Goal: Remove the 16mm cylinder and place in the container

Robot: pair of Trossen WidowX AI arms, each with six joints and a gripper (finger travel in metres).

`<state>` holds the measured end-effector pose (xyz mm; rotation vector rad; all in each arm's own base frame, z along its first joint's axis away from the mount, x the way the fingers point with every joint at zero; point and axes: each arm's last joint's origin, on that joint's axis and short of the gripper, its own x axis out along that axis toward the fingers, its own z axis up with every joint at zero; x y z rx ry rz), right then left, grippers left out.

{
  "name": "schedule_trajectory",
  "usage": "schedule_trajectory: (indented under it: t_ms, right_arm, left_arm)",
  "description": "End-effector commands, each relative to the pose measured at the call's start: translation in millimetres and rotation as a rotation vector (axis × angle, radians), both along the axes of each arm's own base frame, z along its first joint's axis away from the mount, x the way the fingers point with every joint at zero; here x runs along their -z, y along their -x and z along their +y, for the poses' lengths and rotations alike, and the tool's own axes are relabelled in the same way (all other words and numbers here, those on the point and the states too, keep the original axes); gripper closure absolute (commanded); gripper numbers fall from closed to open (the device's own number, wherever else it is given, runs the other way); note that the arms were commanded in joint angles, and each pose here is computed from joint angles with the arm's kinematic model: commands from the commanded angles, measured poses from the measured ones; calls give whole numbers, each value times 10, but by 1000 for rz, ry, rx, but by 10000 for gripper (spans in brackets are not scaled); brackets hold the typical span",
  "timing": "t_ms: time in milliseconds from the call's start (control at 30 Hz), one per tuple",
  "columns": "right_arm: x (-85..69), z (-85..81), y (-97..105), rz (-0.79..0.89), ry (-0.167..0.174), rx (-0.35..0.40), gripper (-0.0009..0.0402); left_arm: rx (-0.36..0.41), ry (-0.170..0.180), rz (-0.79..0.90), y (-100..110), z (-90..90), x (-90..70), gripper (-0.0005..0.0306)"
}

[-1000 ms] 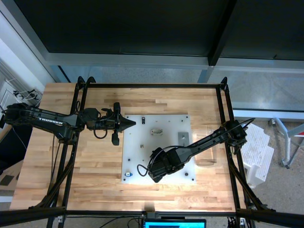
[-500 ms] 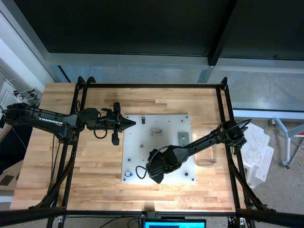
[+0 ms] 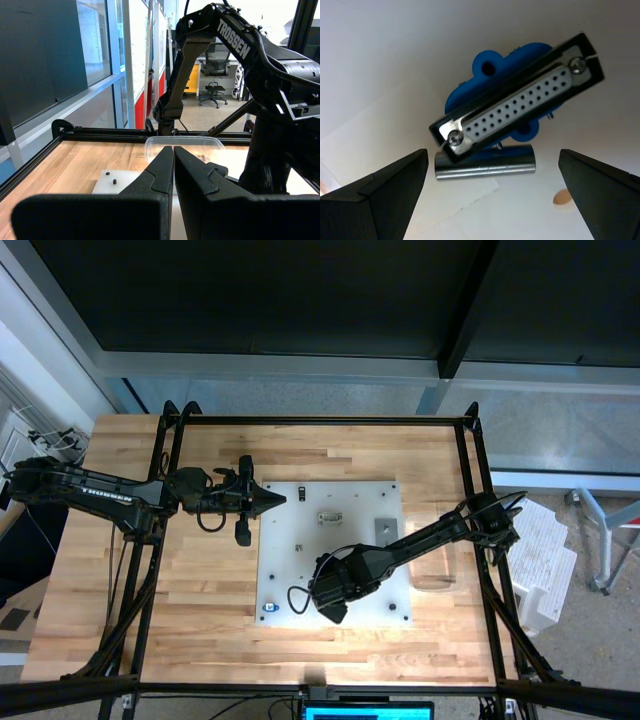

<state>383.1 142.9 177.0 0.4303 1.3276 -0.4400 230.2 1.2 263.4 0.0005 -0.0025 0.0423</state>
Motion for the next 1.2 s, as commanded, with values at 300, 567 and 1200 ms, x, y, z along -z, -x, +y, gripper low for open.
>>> schedule_trajectory:
  t_ms: [300, 567, 1200]
  right_arm:
    - [13, 3, -9, -4, -15, -45, 95]
    - [13, 6, -19, -15, -19, -45, 140]
    - [-302, -51, 121, -25, -8, -47, 207]
  left_arm:
    - [0, 0, 0, 0, 1, 0, 300]
    - [0, 0, 0, 0, 1, 0, 300]
    - [0, 0, 0, 0, 1, 0, 300]
